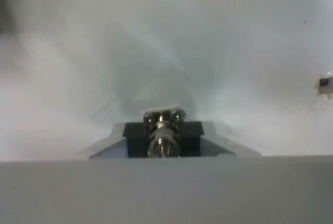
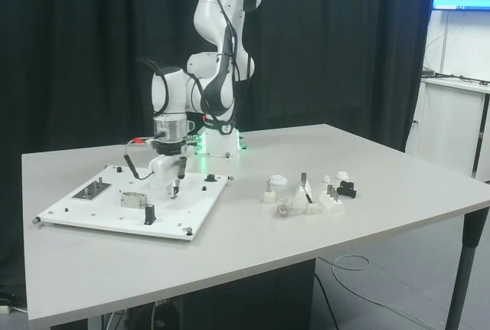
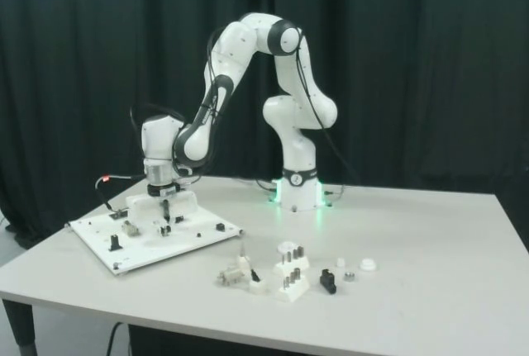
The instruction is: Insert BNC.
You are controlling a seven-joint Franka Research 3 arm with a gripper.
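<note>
A metal BNC connector (image 1: 164,133) sits between the black pads (image 1: 136,140) of my gripper (image 1: 164,143), which is shut on it. Under it lies the white task board (image 1: 156,42). In the first room view the gripper (image 2: 173,184) points straight down, just above the middle of the board (image 2: 92,215). The second room view shows the gripper (image 3: 165,214) low over the same board (image 3: 194,244). The socket below the connector is hidden by the fingers.
The board carries a grey block (image 2: 90,191), a metal bracket (image 2: 135,198) and a black post (image 2: 150,214). A small black part (image 1: 324,83) lies off to one side. Several loose white and black parts (image 2: 306,192) (image 3: 285,273) lie on the grey table.
</note>
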